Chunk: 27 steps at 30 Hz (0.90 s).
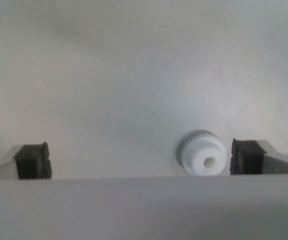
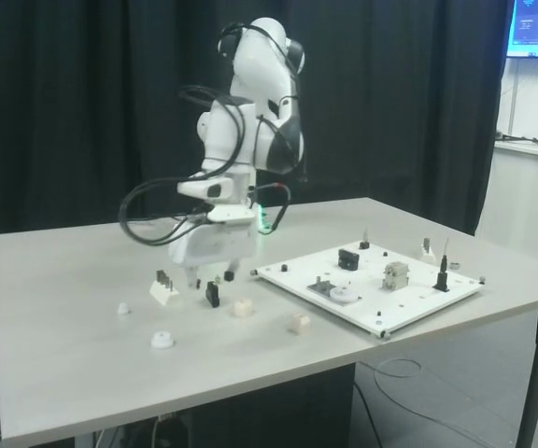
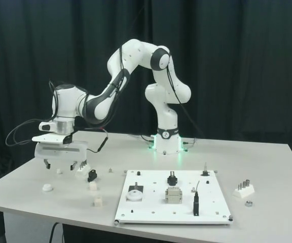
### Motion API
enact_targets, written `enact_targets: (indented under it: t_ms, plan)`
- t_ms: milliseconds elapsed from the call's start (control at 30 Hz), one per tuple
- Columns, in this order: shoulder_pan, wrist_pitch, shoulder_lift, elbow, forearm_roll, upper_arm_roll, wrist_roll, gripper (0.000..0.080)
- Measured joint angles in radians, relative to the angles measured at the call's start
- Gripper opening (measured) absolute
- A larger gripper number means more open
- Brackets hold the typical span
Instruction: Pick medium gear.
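Note:
In the wrist view a white toothed gear (image 1: 204, 154) with a centre hole lies flat on the grey table. It sits just inside one black fingertip (image 1: 243, 157), with the other fingertip far off on the opposite side. My gripper (image 1: 138, 160) is open and holds nothing. In the room views the gripper (image 2: 209, 278) (image 3: 60, 165) hovers a short way above the table's left part. A flat white gear (image 2: 162, 341) (image 3: 47, 188) lies near the front edge. A smaller white piece (image 2: 123, 308) (image 3: 59, 171) lies further back.
Beside the gripper stand a white block with pegs (image 2: 163, 289), a black part (image 2: 213, 294) and two pale cubes (image 2: 243, 307) (image 2: 299, 323). The white assembly board (image 2: 409, 303) with mounted parts lies to the right. A small peg holder (image 3: 243, 189) sits at the far right.

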Motion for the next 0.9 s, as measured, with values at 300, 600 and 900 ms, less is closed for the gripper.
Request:
enact_targets:
  t_ms: [300, 600, 900]
  plan:
    - [-0.049, -0.015, 0.049, 0.029, 0.048, 0.002, -0.067, 0.0800]
    - [-0.085, -0.063, 0.084, 0.076, 0.078, 0.003, -0.101, 0.0800]
    - [-0.119, -0.124, 0.120, 0.135, 0.092, 0.003, -0.110, 0.0800]
